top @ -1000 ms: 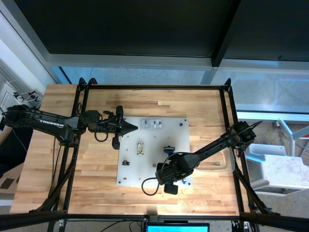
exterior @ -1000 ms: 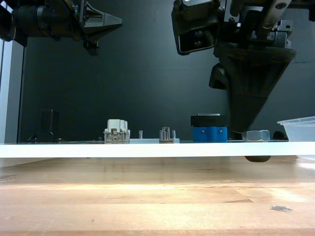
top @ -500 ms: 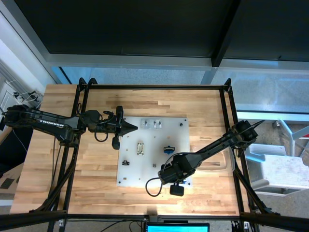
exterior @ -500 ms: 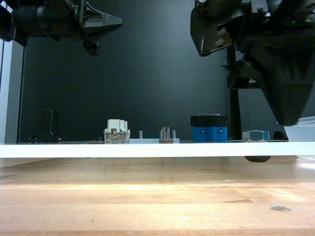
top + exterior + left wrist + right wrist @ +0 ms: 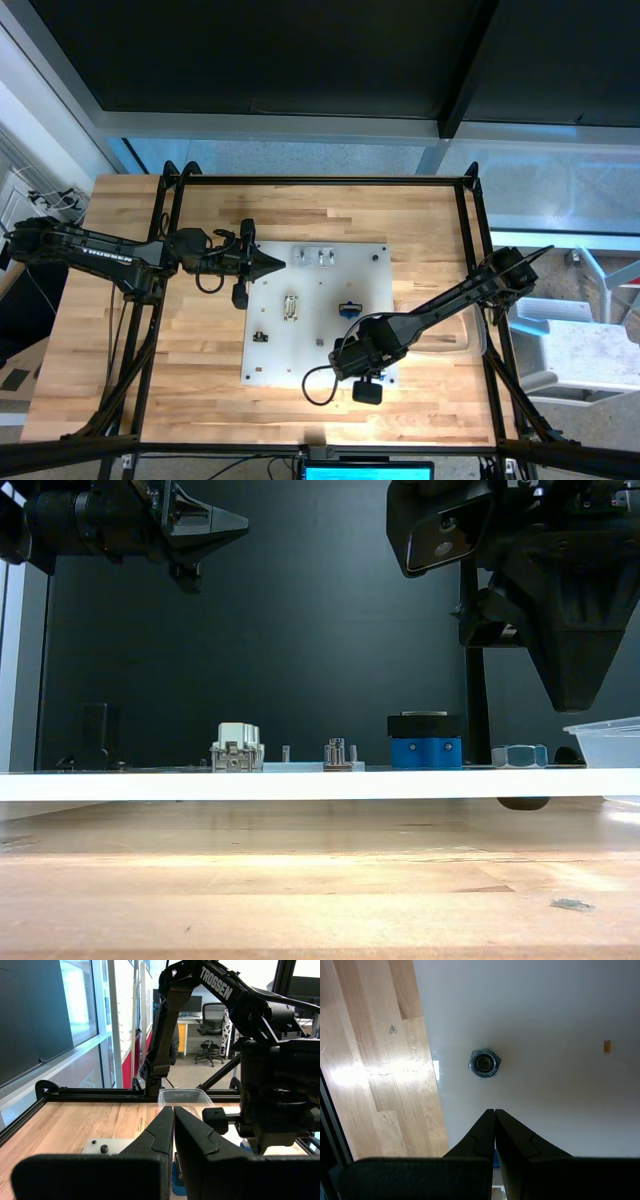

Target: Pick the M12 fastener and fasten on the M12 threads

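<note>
The M12 nut [image 5: 484,1063] is a small silver hexagon on the white board [image 5: 560,1020], close to its near right edge. In the low view the nut [image 5: 519,755] sits down at board level on its stud, with no ribs showing. My right gripper [image 5: 578,705] hangs shut and empty above the nut and a little to its right, apart from it. In the right wrist view the right gripper's [image 5: 494,1111] tips end short of the nut. From above, the right gripper [image 5: 360,368] covers that edge of the board. My left gripper [image 5: 283,262] is shut and held high at the board's far left corner.
A clear container [image 5: 610,742] stands off the board's right edge [image 5: 450,340]. A blue and black block [image 5: 425,740] and a grey connector [image 5: 237,748] stand on the board. The black frame rails [image 5: 320,181] ring the wooden table.
My right gripper has lifted off the nut and shifted to the right, still shut. The nut stays where it was. The left arm has not moved.
</note>
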Controlling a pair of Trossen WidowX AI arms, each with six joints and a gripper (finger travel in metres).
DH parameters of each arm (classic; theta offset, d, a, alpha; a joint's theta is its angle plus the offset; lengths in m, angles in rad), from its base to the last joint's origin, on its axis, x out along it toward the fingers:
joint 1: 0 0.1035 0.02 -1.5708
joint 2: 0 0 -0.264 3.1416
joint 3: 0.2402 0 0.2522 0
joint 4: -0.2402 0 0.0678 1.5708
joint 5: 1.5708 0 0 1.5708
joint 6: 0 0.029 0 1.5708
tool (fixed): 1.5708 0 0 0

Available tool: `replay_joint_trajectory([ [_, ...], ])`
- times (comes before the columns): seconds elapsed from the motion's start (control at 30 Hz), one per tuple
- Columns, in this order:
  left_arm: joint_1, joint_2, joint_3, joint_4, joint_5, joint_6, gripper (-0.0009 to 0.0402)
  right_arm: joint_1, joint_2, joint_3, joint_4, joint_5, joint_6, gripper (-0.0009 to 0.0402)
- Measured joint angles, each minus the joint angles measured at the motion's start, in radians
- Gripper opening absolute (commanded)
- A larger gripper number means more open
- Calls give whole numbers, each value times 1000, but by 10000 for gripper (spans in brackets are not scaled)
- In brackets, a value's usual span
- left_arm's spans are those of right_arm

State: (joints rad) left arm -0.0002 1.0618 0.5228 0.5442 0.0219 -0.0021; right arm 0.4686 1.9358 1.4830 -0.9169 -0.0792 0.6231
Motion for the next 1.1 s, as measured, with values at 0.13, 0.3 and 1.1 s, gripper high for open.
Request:
replay_joint_trajectory([
  [0.13,0,0,0,0,0,0,0,1,-1,0,0,0,0,0],
  [0.3,0,0,0,0,0,0,0,0,-1,0,1,1,-1,0],
  [1.1,0,0,0,0,0,0,0,0,7,-11,39,114,0,0],
])
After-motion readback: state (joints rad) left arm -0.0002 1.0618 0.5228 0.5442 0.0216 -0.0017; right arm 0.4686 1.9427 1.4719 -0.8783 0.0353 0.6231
